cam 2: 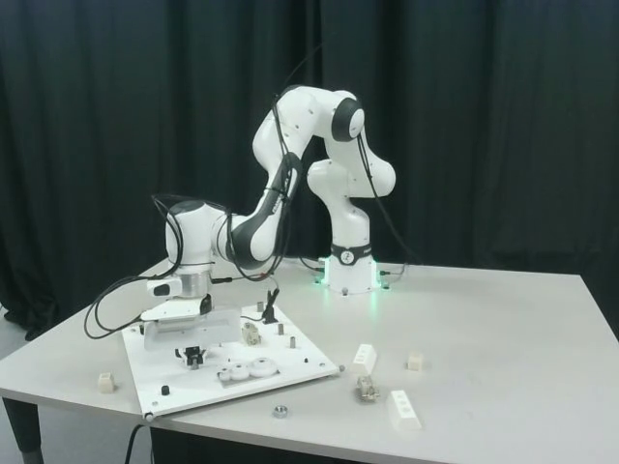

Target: Remove round peg 4.

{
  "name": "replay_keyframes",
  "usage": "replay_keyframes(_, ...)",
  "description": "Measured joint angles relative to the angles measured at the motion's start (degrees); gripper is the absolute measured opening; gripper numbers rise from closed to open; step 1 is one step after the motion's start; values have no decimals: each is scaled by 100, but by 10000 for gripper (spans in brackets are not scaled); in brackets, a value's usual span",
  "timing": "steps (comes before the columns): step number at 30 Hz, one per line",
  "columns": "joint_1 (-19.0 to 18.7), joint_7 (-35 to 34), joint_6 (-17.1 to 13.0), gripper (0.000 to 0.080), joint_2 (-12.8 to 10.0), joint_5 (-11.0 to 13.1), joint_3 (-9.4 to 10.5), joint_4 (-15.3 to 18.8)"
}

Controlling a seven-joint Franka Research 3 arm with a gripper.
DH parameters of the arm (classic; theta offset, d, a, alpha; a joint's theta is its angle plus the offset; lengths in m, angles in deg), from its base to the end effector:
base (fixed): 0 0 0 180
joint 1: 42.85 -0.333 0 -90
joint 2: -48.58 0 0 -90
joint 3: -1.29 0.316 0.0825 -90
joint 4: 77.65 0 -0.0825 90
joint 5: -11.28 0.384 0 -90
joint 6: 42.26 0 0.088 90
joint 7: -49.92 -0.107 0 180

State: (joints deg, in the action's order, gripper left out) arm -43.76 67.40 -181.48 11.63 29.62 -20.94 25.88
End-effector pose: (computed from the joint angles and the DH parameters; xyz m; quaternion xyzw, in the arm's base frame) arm 0.6173 -0.2197 0.2104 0.9930 -0.1157 0.0174 0.0145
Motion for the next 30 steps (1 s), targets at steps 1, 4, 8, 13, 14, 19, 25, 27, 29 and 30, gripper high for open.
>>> replay_keyframes(1, 5, 0, 22, 144, -8, 0, 0, -17)
replay_keyframes(4, 12, 0, 63, 144, -20, 1, 0, -46)
replay_keyframes(8, 18, 0, 100, 144, -26, 0, 0, -68)
replay_keyframes(13, 20, 0, 200, 144, -25, 0, -14, -120)
replay_keyframes(14, 20, 0, 233, 144, -25, 0, -20, -139)
replay_keyframes(19, 20, -16, 446, 144, -9, 0, -57, -236)
replay_keyframes(25, 21, -37, 636, 143, -2, 0, -87, -331)
replay_keyframes(27, 22, -39, 663, 143, -2, 0, -91, -345)
replay_keyframes(29, 24, -40, 673, 143, -2, 0, -91, -350)
replay_keyframes(30, 24, -40, 674, 143, -2, 1, -91, -350)
